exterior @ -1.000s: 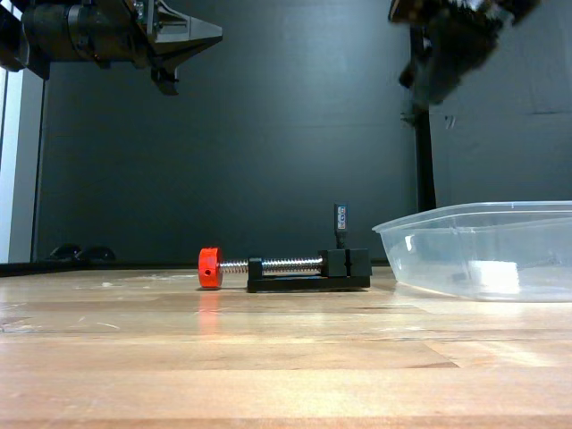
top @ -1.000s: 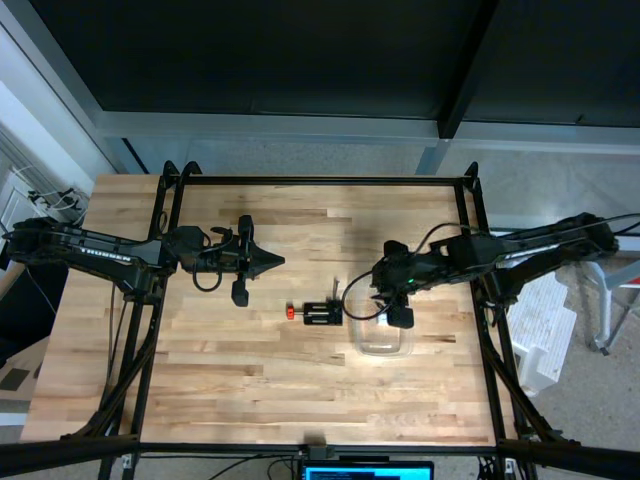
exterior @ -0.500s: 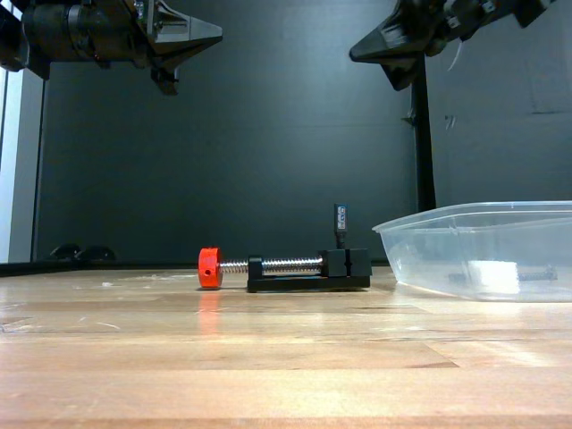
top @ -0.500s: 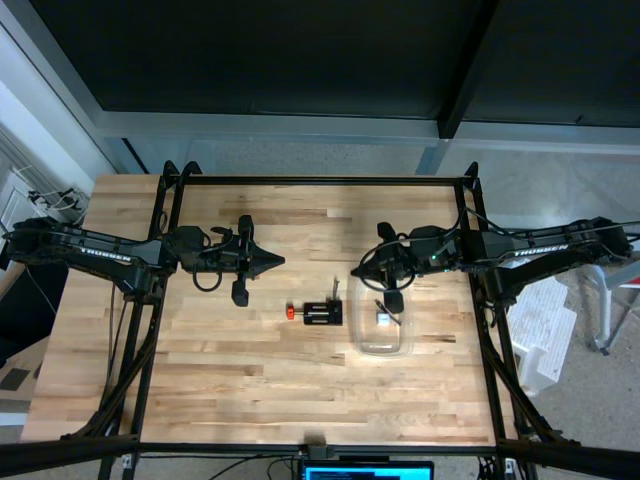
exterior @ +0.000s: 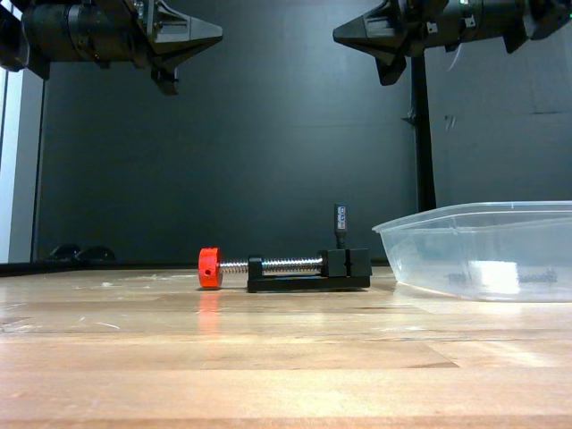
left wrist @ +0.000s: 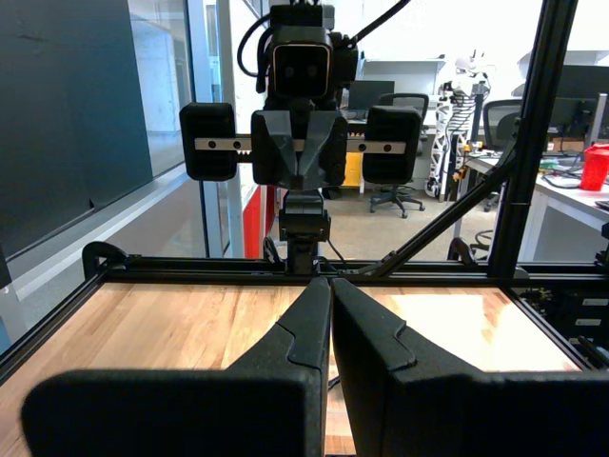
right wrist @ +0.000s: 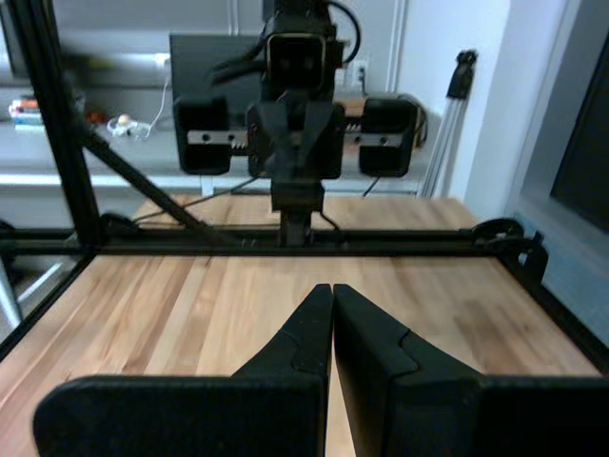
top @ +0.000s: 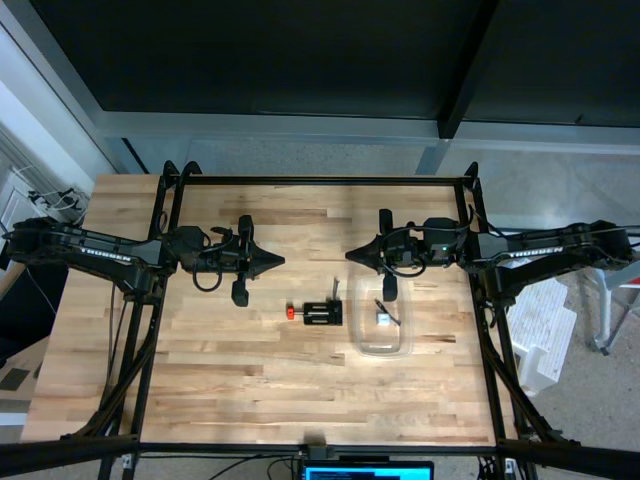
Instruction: Remove the USB-C connector from taskboard and place in the container
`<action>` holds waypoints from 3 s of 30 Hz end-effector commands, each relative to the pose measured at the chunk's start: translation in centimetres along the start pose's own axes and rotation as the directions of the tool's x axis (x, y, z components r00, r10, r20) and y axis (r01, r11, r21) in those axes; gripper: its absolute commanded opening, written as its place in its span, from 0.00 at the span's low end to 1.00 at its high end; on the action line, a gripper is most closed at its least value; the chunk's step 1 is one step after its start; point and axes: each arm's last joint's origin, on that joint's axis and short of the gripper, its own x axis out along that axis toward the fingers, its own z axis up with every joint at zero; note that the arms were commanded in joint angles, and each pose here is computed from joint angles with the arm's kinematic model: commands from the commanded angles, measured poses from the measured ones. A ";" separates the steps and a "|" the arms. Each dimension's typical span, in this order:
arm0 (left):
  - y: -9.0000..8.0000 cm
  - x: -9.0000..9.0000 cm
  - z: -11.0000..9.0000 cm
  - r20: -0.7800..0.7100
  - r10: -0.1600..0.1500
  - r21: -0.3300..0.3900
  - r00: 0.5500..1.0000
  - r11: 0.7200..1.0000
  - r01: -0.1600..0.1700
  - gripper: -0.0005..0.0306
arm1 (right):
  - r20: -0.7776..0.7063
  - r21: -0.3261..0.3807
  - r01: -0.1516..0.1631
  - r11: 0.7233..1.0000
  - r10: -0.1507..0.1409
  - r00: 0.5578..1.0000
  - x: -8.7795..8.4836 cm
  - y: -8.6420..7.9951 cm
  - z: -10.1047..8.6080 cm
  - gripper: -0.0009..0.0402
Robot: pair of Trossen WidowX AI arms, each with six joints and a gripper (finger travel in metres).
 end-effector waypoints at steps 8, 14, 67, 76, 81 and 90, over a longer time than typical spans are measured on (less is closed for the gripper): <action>0.0 0.0 0.0 0.000 0.000 0.000 1.000 1.000 0.000 0.02 | 0.081 0.002 0.007 1.000 -0.007 0.997 -0.8 -0.3 -0.8 0.02; 0.0 0.0 0.0 0.000 0.000 0.000 1.000 1.000 0.000 0.02 | 0.093 0.002 0.005 1.000 -0.005 0.996 -1.0 -0.2 -1.6 0.02; 0.0 0.0 0.0 0.000 0.000 0.000 1.000 1.000 0.000 0.02 | 0.086 0.026 0.003 1.000 -0.005 0.996 -0.9 -0.2 -1.3 0.02; 0.0 0.0 0.0 0.000 0.000 0.000 1.000 1.000 0.000 0.02 | 0.086 0.026 0.003 1.000 -0.005 0.996 -0.9 -0.2 -1.3 0.02; 0.0 0.0 0.0 0.000 0.000 0.000 1.000 1.000 0.000 0.02 | 0.086 0.026 0.003 1.000 -0.005 0.996 -0.9 -0.2 -1.3 0.02; 0.0 0.0 0.0 0.000 0.000 0.000 1.000 1.000 0.000 0.02 | 0.086 0.026 0.003 1.000 -0.005 0.996 -0.9 -0.2 -1.3 0.02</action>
